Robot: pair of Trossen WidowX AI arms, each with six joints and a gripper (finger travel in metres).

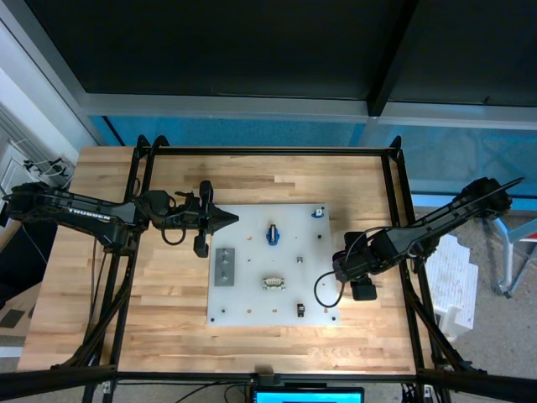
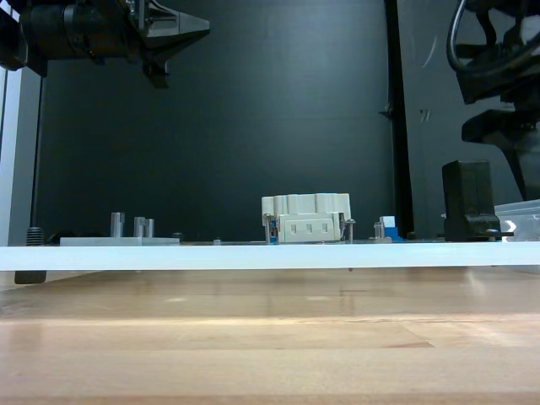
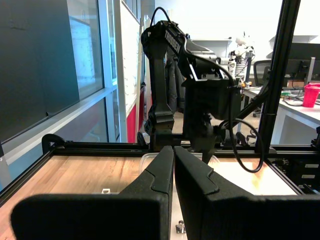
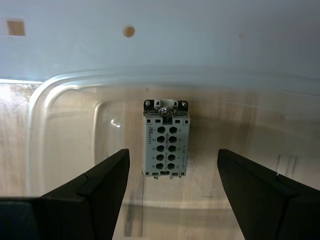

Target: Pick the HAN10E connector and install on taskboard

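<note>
My left gripper (image 1: 230, 219), black tapered fingers pressed together, hung level above the left edge of the flat white taskboard (image 1: 252, 304). My right gripper (image 4: 172, 155), spread wide, pointed down at the grey ten-holed HAN10E connector (image 4: 166, 145), apparently lying in a clear moulded tray (image 4: 60, 100).

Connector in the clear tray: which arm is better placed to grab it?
Right. The right gripper hangs open directly above the connector; the left gripper is shut, raised near the taskboard's far left corner.
</note>
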